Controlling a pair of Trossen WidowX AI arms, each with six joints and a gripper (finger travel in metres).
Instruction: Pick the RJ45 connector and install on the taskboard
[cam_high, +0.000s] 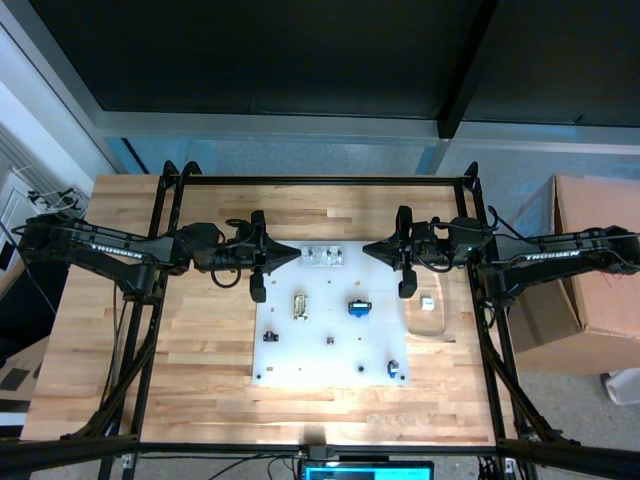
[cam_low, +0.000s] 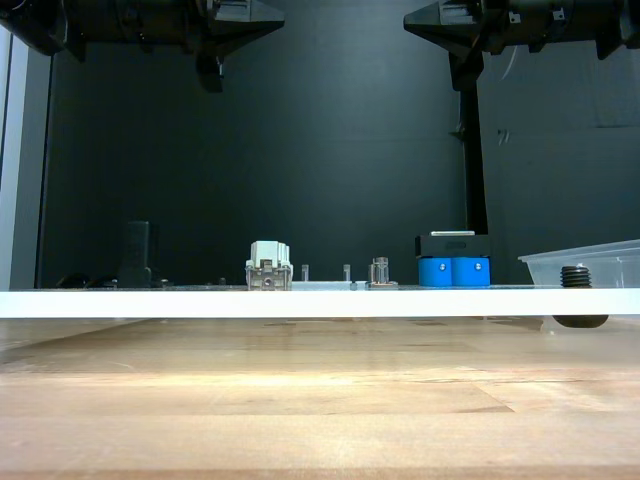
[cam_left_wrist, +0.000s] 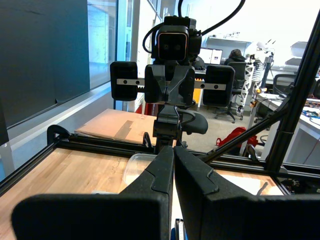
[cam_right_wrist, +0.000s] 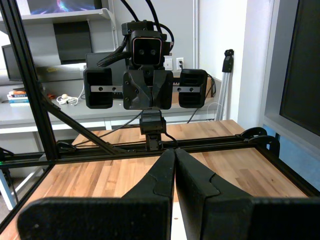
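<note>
RJ45 connector: its place cannot be told from any view. At the near right corner of the white board (cam_high: 300, 362) sits the small blue jack (cam_high: 397, 369), its top too small to tell whether it is filled. Just beside the board's right edge, on the desk (cam_high: 150, 350), lies the clear tray (cam_high: 431, 330), which holds a white block (cam_high: 428, 302) (whether anything rests on the block cannot be told). Farther back, the left hand (cam_high: 297, 254) and the right hand (cam_high: 366, 250) hang raised over the far part of the board, tips facing each other and well apart. Each wrist view shows that arm's own fingers pressed flat together: left hand (cam_left_wrist: 173, 152) closed, right hand (cam_right_wrist: 175, 151) closed.
</note>
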